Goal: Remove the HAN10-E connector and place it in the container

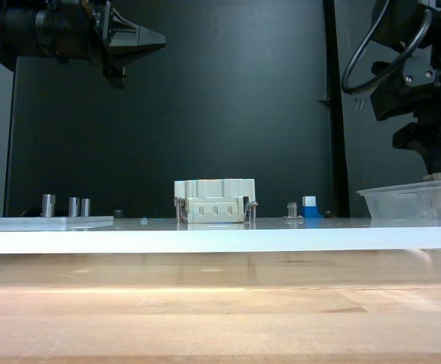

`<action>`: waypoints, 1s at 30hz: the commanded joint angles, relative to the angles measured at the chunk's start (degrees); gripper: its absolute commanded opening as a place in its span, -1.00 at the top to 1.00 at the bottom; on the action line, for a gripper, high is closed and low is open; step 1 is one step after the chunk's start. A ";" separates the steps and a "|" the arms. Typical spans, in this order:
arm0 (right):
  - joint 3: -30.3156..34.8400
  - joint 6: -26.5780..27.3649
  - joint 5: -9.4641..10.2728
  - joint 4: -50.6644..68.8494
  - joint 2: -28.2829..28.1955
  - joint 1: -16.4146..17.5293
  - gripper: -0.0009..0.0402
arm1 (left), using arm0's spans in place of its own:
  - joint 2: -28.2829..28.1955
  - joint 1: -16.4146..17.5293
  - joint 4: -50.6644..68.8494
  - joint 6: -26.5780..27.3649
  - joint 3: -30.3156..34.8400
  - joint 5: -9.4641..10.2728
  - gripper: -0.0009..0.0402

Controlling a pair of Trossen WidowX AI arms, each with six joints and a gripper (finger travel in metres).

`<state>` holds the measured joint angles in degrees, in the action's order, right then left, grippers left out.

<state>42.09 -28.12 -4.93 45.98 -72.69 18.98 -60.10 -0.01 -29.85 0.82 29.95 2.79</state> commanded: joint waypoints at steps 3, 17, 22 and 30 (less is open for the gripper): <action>-2.23 -0.07 -0.02 -2.32 -0.07 0.13 0.63 | 0.00 0.02 0.00 -0.02 0.00 -0.02 0.96; -6.91 -1.49 0.00 -6.01 -0.07 0.35 0.63 | 0.00 0.02 0.00 -0.02 0.00 -0.02 0.96; -6.93 -1.49 0.02 -6.47 -0.07 0.39 0.63 | 0.00 0.00 0.00 -0.02 0.00 -0.02 0.96; -6.93 -1.55 0.24 -6.95 -0.07 0.44 0.34 | -0.02 0.02 0.00 -0.02 0.00 -0.02 0.96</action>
<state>35.14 -29.67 -4.89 39.11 -72.71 19.40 -60.10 -0.01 -29.82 0.82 29.93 2.76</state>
